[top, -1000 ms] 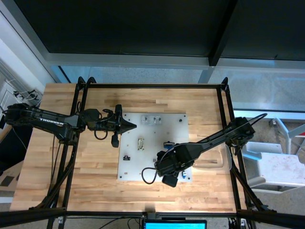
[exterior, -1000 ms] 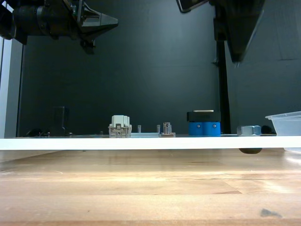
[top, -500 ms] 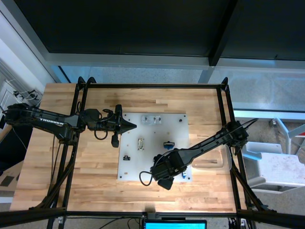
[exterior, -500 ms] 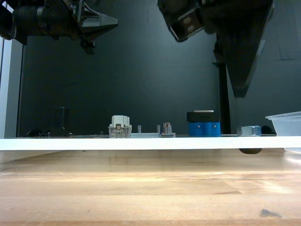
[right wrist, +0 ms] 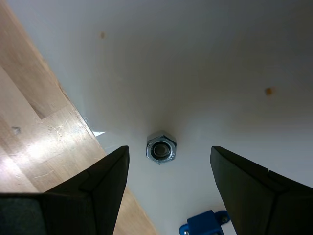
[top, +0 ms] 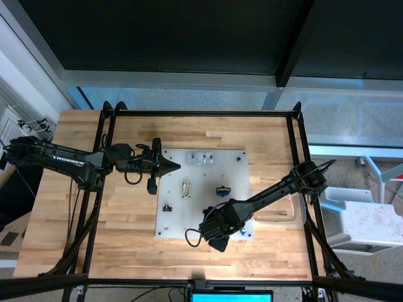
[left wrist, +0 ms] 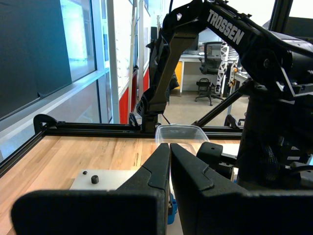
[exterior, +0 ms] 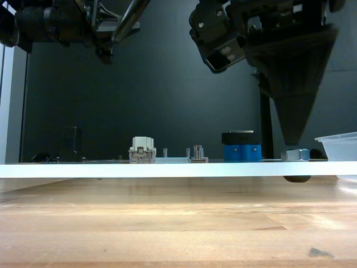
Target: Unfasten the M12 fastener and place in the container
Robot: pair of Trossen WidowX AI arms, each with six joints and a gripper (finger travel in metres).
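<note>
The M12 fastener, a small silver hex nut point(right wrist: 160, 147) with a dark bore, sits low on its stud on the white board point(right wrist: 205, 58). In the low view the nut point(exterior: 294, 154) stands at the board's near right edge, in front of the clear container point(exterior: 338, 146). My right gripper point(right wrist: 169, 152) hangs open just above the nut, one finger on each side. From above, the right gripper point(top: 220, 225) hides the nut, and the container point(top: 278, 215) lies beside the board on the right. My left gripper point(top: 175, 167) is shut and parked off the board's far left corner.
A blue block point(exterior: 242, 151) stands on the board, which also carries a grey connector point(exterior: 141, 152) and a silver post point(exterior: 198, 152). A black post point(left wrist: 95, 179) stands at a board corner. The black frame rail point(top: 201, 114) borders the table.
My right gripper has come down and shifted toward the near edge, from high above the board to just over the nut. The left arm has not moved.
</note>
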